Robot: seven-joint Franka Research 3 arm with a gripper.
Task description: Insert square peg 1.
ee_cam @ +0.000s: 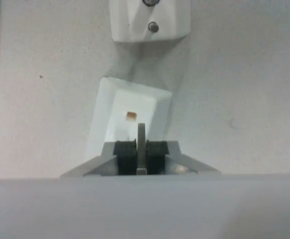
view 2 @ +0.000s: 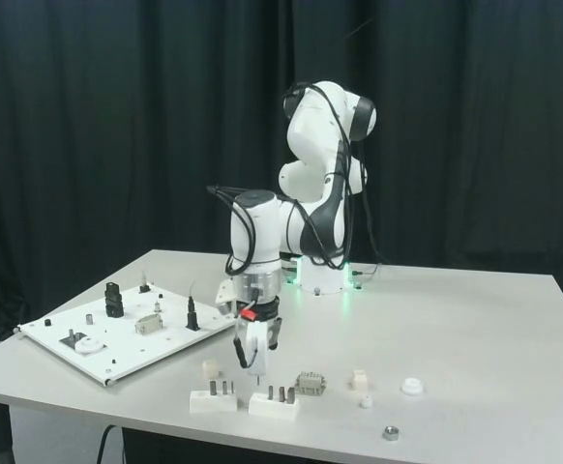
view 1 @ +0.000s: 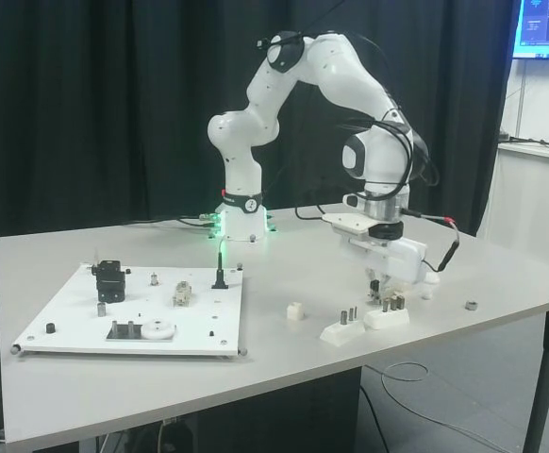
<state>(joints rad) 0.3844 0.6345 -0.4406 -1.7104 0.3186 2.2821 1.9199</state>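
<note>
- In your wrist view, low in the centre of the frame, the gripper (ee_cam: 141,157) is clenched on a thin grey square peg (ee_cam: 141,144), with a black finger pad (ee_cam: 125,155) pressed to each side of it
- Just beyond the fingertips lies a white peg holder (ee_cam: 130,112), filling the middle of that frame, and the peg's tip sits over its top face beside a small square hole (ee_cam: 131,116)
- At the upper centre of the wrist frame you see a second white holder (ee_cam: 150,22) with a round grey pin (ee_cam: 154,27) standing in it, apart from the first
- In your first room view the gripper (view 1: 385,294) hangs right of centre, just above the white peg holder (view 1: 387,318) on the grey table (view 1: 501,274); the second white holder (view 1: 341,330) lies just to its left
- In the second room view the two holders sit at the lower centre near the table's front edge, with the gripper (view 2: 250,362) above and between them
- Further out, the white board (view 1: 133,307) with black and grey fittings lies at the lower left of your first room view, well apart from the gripper
- Behind everything hangs a black curtain (view 2: 88,116)
</note>
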